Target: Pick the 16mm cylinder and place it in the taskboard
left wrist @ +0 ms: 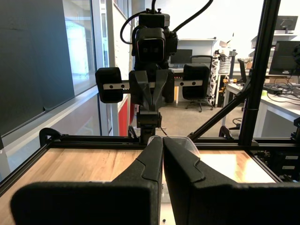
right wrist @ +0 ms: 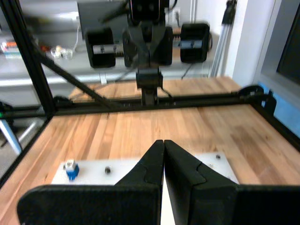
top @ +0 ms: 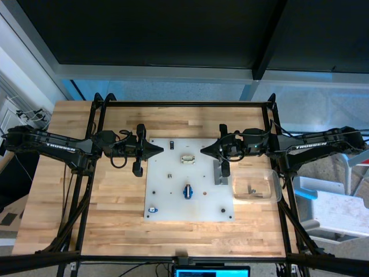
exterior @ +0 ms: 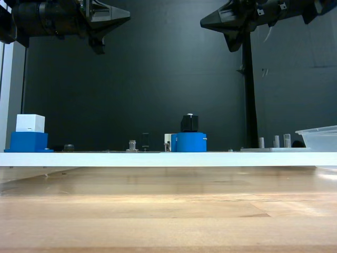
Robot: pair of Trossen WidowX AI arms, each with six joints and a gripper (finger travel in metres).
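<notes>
Butcher-block wooden table [top: 69,190] inside a black frame, with a dark wall behind it. My left gripper [top: 160,149] hangs in the air over the far left edge of the taskboard [top: 173,199], its fingers pressed together with nothing between them. My right gripper [top: 203,151] faces it from the right, over the far part of the board, closed and empty as well. The two tips point at each other and stay apart. From table height both sit well above the board.

The taskboard lies flat in the middle of the table, between my arms. A blue fitting [top: 188,191] stands near its centre and a grey metal block [top: 219,173] on its right side, just near of my right gripper. A small blue-and-white piece [top: 151,210] sits at its near left corner. Three short upright pegs [exterior: 276,140] show low on the right.

A clear plastic bin [top: 258,186] rests just beside the board's right edge, holding a few small dark parts [top: 252,188] — they are too small for me to tell which, if any, is the 16mm cylinder
</notes>
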